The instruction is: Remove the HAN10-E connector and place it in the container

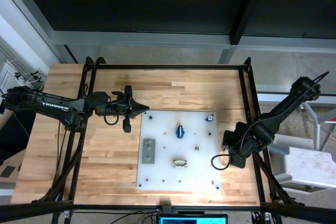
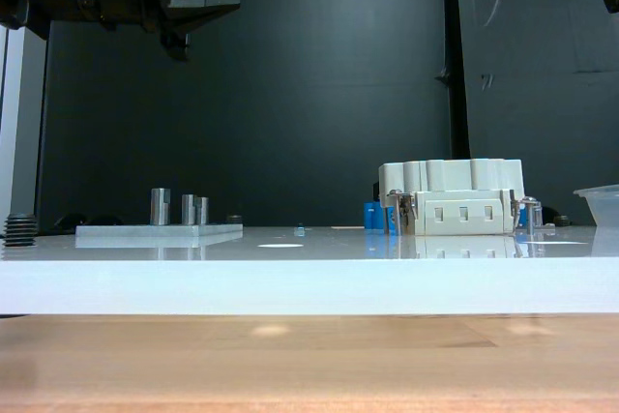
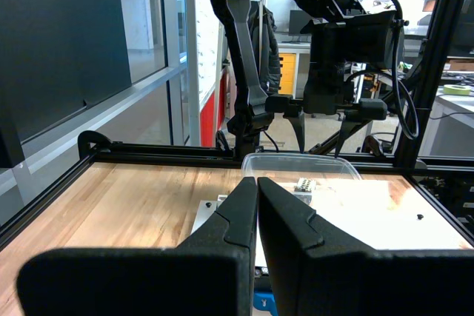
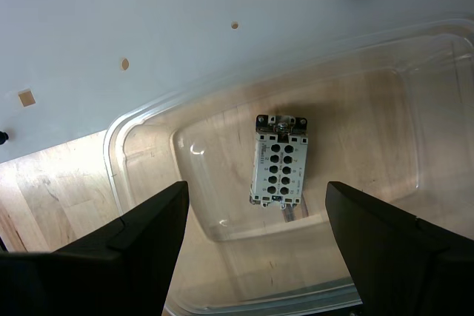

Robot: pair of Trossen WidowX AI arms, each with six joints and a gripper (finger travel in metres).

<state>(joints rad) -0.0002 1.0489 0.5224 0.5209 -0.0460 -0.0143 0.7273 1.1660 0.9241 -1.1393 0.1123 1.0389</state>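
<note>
The left gripper (image 1: 143, 110) hangs above the table's left side, short of the white board (image 1: 157, 177). Its fingers are pressed together on nothing, and it looks parked. On the board, a pale housing (image 1: 180, 163) sits close to the near edge. Just right of the board, the HAN10-E connector (image 4: 279, 160) lies flat, pin face up, on the floor of the container (image 4: 111, 146), so the placing step looks finished. The right gripper (image 3: 318, 142) hovers directly over it, jaws spread wide with a finger (image 4: 126, 249) on either side, touching neither connector nor tray. The next move calls only for lifting straight up, clear of the container's rim.
</note>
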